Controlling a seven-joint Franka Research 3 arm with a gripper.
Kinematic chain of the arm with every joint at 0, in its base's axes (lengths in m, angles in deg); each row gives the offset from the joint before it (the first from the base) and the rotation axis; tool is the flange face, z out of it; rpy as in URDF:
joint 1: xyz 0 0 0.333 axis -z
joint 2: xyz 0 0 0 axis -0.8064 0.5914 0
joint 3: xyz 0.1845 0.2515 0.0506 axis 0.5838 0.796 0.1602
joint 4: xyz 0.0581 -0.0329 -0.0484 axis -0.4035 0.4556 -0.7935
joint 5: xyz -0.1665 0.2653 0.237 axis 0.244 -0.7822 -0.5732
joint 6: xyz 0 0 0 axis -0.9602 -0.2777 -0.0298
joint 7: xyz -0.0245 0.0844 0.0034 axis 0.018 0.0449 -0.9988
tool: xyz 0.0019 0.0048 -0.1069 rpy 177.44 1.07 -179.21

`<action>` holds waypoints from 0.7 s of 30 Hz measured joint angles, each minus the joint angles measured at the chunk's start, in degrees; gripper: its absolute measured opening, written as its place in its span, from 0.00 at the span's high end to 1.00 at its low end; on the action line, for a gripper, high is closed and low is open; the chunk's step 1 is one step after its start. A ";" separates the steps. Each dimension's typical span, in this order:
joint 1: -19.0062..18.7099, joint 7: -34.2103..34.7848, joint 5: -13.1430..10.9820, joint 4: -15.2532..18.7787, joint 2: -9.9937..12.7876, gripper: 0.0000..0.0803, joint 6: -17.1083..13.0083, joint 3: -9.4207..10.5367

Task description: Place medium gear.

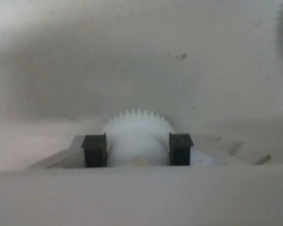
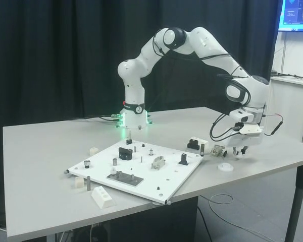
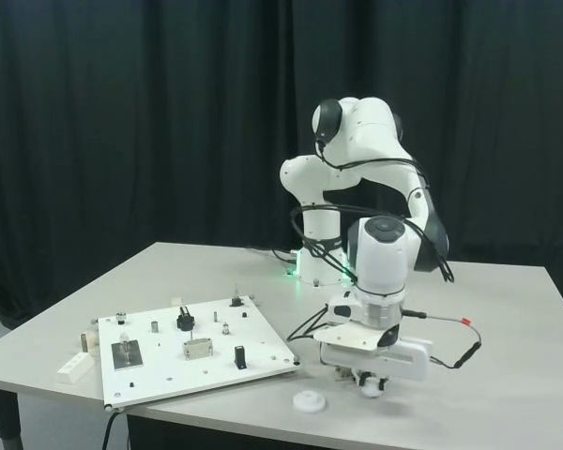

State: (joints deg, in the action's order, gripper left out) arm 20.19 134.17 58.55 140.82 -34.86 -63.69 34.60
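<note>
Beside the white board [image 2: 141,169], claw [image 1: 138,149] gripping medium gear [image 1: 138,136], another gear [image 3: 309,401] lying nearby.

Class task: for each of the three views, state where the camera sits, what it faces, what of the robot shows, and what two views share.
Wrist view: on the wrist, looking down past the gripper at a white gear.
First room view: off one table side, showing the whole arm.
Second room view: facing the arm's base, black curtain behind.
Both room views share the white board and a loose gear on the grey table.
</note>
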 joint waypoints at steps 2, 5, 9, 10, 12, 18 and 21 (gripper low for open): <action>-0.26 0.09 0.12 0.00 0.23 0.65 -0.18 0.03; -0.55 0.10 0.47 0.00 0.43 0.65 -0.35 0.12; -0.67 0.73 0.96 -0.01 0.46 0.65 -0.36 0.36; -0.69 0.99 1.10 -0.01 0.46 0.65 -0.36 0.40; -0.70 1.33 1.38 -0.04 0.45 0.41 -0.36 0.46; -0.72 2.27 2.24 -0.40 0.16 0.11 -0.30 0.50; -0.72 2.50 2.63 -0.55 -0.26 0.11 -0.10 0.49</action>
State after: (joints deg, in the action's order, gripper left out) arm 19.47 136.67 61.18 140.27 -35.12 -63.79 35.09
